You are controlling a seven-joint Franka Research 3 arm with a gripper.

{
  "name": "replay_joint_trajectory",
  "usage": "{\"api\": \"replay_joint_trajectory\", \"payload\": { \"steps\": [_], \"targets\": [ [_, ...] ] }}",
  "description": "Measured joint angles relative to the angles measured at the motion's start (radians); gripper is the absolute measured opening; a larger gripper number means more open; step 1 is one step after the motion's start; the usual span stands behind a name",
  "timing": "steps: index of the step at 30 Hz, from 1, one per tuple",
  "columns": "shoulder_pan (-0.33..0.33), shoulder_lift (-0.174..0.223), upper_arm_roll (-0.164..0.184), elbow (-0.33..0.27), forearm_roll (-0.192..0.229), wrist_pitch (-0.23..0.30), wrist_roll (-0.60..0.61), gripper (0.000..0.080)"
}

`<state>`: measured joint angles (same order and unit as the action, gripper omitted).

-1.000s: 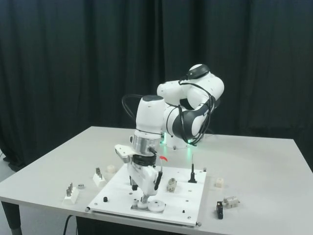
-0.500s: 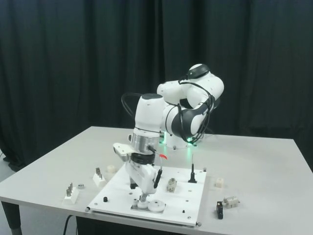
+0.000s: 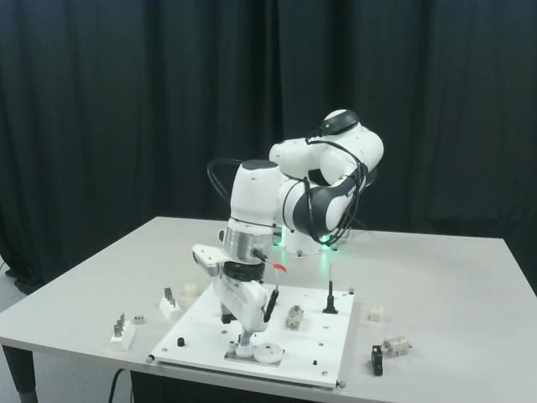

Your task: Pick D-SUB.

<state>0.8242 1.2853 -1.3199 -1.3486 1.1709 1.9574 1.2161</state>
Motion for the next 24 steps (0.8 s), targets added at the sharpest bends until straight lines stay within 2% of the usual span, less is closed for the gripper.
{"api": "replay_joint_trajectory", "payload": {
  "steps": [6, 24],
  "targets": [
    [0.001, -0.001, 0.000, 0.016, 0.000, -0.016, -0.004, 0.0800],
    [0.027, -0.026, -0.007, 0.119, -0.010, -0.132, -0.028, 0.0800]
  ]
}}
